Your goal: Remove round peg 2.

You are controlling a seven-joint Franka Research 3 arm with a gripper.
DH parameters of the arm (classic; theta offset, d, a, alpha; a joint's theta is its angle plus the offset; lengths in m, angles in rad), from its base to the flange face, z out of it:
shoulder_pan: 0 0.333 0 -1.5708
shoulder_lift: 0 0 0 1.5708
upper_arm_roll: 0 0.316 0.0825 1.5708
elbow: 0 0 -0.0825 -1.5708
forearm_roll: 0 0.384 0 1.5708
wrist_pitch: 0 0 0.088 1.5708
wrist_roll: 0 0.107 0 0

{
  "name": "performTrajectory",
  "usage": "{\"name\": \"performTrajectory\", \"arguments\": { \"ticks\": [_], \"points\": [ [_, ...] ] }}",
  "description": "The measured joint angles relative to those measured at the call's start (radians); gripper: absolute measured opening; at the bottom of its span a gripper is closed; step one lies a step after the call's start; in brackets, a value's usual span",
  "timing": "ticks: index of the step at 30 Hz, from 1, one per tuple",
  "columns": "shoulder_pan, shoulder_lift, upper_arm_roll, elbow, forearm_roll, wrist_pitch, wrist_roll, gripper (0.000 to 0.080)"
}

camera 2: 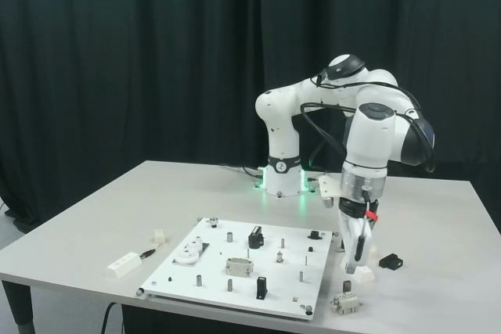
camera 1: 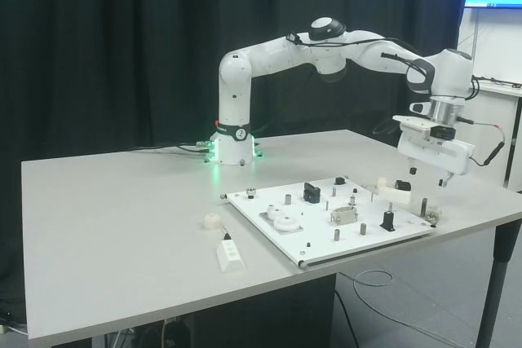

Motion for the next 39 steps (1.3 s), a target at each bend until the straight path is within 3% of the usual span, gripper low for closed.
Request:
{"name": "performTrajectory", "arguments": {
  "ticks": [10, 24, 39],
  "points": [
    [0.008, 0.0, -0.017, -0.021, -0.034, -0.007, -0.178, 0.08],
    [0.069, -0.002, -0.068, -0.14, -0.047, -0.002, -0.457, 0.08],
    [0.136, -0.023, -0.069, -0.297, -0.017, 0.111, -0.526, 0.08]
  ]
}}
